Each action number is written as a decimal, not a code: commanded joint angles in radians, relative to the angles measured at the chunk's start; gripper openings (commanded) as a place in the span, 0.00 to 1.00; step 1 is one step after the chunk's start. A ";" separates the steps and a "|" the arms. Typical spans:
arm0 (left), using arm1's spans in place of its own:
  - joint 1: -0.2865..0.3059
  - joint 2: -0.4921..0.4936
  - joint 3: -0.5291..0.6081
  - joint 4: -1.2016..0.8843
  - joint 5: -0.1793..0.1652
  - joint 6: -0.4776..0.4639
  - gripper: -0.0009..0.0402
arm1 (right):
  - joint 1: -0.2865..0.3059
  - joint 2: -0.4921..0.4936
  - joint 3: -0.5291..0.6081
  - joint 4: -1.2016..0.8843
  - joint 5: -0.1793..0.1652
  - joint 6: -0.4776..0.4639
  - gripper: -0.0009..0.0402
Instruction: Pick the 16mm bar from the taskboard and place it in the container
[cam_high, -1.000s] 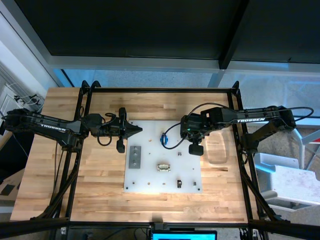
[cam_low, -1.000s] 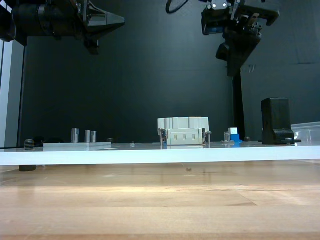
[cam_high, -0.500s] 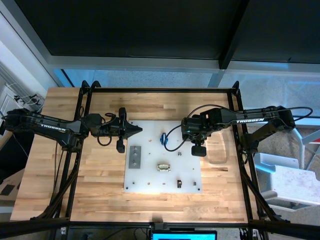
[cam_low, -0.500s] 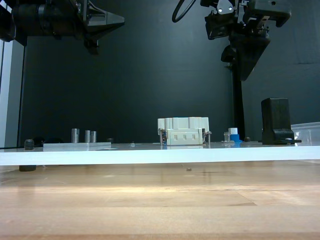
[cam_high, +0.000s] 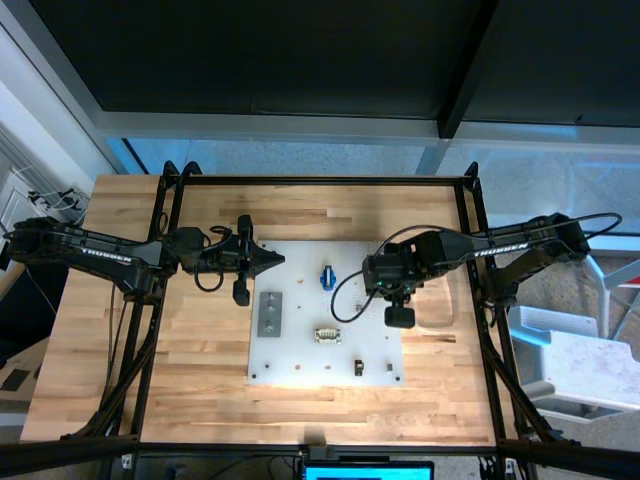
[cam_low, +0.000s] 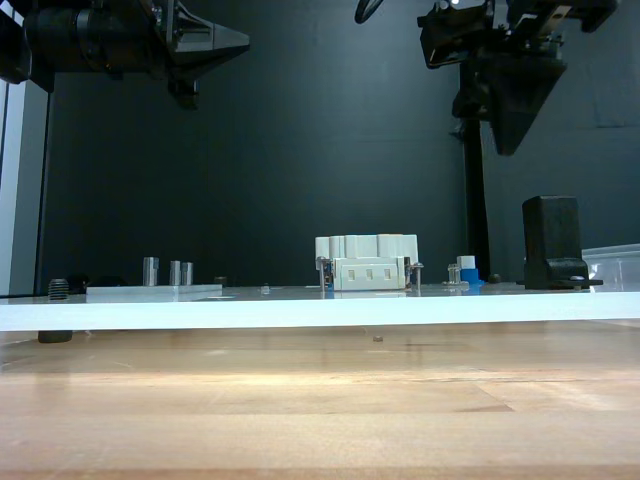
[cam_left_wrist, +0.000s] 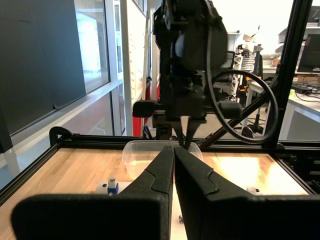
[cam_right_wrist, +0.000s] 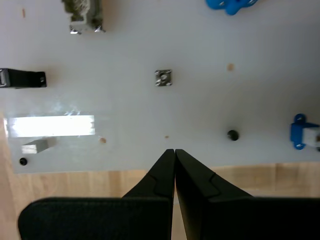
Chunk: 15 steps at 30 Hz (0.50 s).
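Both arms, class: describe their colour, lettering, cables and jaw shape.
Both arms are black with white TROSSEN lettering and looping black cables. The left gripper, over the taskboard, and the right gripper, over its right edge, have wedge-shaped jaws.

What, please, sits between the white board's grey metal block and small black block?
The beige plastic connector, per the high view. Shut right gripper: over the board's right edge; shut left gripper: over its far-left corner.

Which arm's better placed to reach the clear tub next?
Right. The right gripper, shut, hovers over the right edge of the taskboard, beside the container. The left gripper, shut, hangs over the far left corner.
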 joint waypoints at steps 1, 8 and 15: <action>0.000 0.000 0.000 0.000 0.000 0.000 0.02 | 0.040 0.014 0.000 0.001 0.007 0.038 0.02; 0.000 0.000 0.000 0.000 0.000 0.000 0.02 | 0.109 0.029 0.000 0.003 0.009 0.114 0.02; 0.000 0.000 0.000 0.000 0.000 0.000 0.02 | 0.177 0.061 0.000 0.010 0.009 0.185 0.02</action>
